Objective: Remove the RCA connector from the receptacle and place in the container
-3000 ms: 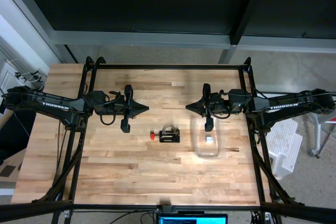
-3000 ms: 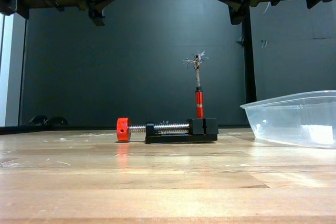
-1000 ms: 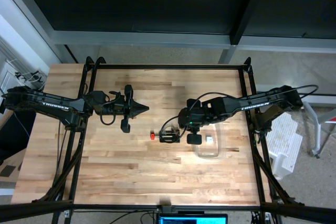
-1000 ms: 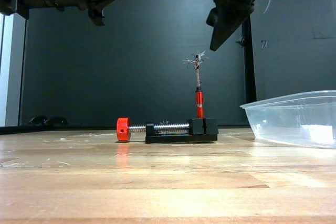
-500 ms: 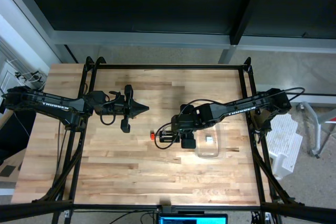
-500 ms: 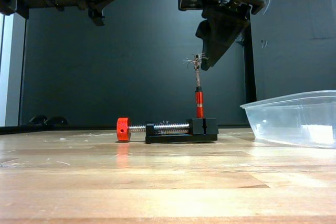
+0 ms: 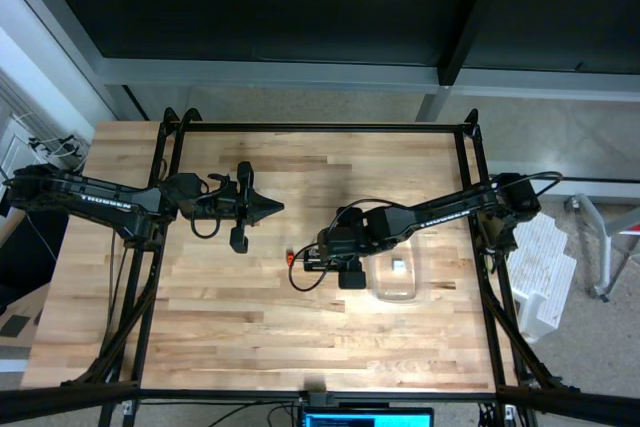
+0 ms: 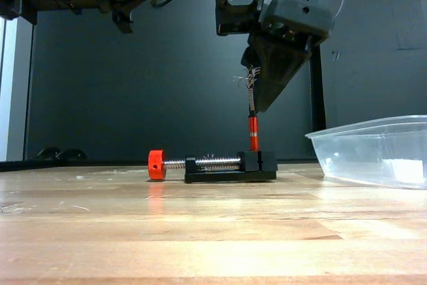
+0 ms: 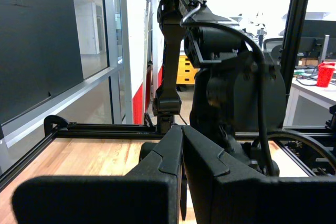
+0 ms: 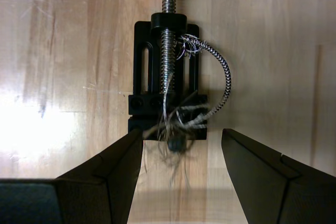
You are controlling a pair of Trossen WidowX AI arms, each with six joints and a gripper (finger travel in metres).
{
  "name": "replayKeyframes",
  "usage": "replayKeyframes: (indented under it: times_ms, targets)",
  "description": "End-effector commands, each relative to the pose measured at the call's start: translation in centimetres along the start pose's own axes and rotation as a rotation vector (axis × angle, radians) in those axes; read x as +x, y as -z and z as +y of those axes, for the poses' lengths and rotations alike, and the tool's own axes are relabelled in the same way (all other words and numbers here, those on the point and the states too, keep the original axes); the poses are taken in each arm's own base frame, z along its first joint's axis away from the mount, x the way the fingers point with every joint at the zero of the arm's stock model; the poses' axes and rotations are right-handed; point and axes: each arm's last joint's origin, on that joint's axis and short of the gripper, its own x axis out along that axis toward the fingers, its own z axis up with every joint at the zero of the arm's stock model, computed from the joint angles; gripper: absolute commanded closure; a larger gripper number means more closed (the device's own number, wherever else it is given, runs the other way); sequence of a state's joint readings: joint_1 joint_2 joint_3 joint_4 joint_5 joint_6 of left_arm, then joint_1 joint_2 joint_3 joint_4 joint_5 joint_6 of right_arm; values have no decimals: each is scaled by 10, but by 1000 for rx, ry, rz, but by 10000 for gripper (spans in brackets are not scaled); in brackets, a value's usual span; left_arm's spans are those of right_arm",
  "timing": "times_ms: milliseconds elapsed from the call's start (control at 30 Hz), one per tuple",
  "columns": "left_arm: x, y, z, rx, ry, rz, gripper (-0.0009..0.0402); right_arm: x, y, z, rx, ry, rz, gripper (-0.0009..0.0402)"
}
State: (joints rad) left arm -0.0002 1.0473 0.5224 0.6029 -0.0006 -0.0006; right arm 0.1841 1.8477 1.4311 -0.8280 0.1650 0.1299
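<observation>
Red-barrelled RCA connector (image 8: 253, 129) stands upright in the receptacle (image 8: 230, 167) on the surface (image 8: 200, 231); the right end effector (image 10: 181, 139), released, straddles its frayed top. Left end effector (image 7: 272, 207), clenched, hovers well apart.

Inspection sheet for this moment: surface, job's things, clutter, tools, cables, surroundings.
Surface: wooden table, scuffed.
Job's things: RCA connector upright in the receptacle; container to its right, apart.
Clutter: small white piece inside the container.
Tools: right tool open, fingers either side of the connector's frayed top; left tool shut, parked high at left.
Cables: braided lead loops from the connector.
Surroundings: black frame, dark backdrop.
</observation>
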Motion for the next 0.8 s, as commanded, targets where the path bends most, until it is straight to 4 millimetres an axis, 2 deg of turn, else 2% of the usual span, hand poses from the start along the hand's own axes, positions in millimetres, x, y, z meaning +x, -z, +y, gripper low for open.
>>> replayKeyframes:
  times_ms: [33, 267, 800]
  targets:
    - [0, 0, 0, 0, 0, 0, 393, 5, 0, 1, -1, -1, 4, 185]
    - [0, 0, 0, 0, 0, 0, 393, 15, -3, 3, -7, -1, 5, 185]
    - [0, 0, 0, 0, 0, -1, 393, 20, -3, 4, -5, -14, 14, 195]
